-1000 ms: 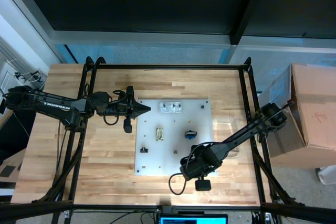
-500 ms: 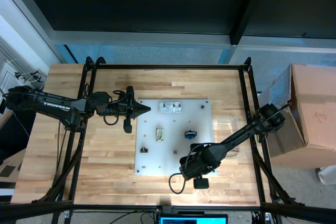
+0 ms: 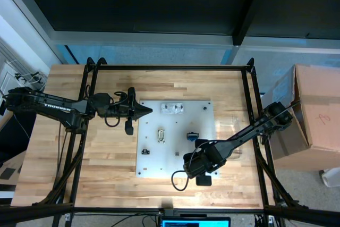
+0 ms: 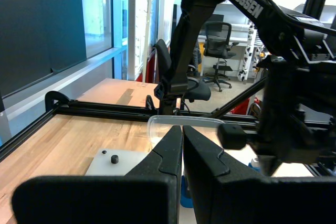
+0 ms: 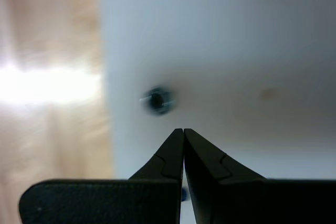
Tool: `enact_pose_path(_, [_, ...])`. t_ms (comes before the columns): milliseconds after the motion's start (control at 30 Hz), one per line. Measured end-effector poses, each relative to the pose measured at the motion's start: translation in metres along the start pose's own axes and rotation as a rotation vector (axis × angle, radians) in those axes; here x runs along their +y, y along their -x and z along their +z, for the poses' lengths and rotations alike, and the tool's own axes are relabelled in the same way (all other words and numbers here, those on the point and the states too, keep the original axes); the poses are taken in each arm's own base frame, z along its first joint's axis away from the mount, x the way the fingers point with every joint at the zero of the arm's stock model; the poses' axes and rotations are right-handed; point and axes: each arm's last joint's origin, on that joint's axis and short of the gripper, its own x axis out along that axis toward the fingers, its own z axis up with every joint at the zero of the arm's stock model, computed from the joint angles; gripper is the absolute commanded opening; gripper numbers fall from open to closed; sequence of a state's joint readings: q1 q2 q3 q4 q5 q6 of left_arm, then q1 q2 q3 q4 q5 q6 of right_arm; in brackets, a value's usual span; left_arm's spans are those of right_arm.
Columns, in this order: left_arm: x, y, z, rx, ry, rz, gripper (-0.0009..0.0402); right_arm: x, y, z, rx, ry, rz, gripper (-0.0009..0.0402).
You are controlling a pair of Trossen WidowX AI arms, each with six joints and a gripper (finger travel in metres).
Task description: Unfasten the M12 nut and place it in the container
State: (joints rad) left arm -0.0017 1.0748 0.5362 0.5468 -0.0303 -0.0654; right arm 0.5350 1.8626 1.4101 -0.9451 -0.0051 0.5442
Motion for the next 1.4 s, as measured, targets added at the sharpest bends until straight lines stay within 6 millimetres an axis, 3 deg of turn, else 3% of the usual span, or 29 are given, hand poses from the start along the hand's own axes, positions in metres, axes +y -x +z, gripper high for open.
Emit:
enact_pose_path(133, [0.000,0.000,0.000,0.000,0.000,0.000,0.0000,0.006,0.001,0.002,0.008,0.006,0.109,0.0000])
enact_pose_path(567, [0.000,0.000,0.000,0.000,0.000,0.000,0.0000,0.011,-0.030,0.010,-0.009,0.008,0.106,0.0000])
enact_pose_path(1400, [0.000,0.000,0.000,0.000,0.000,0.000,0.0000,0.005,-0.031,0.006,0.005,0.003,0.016,0.0000])
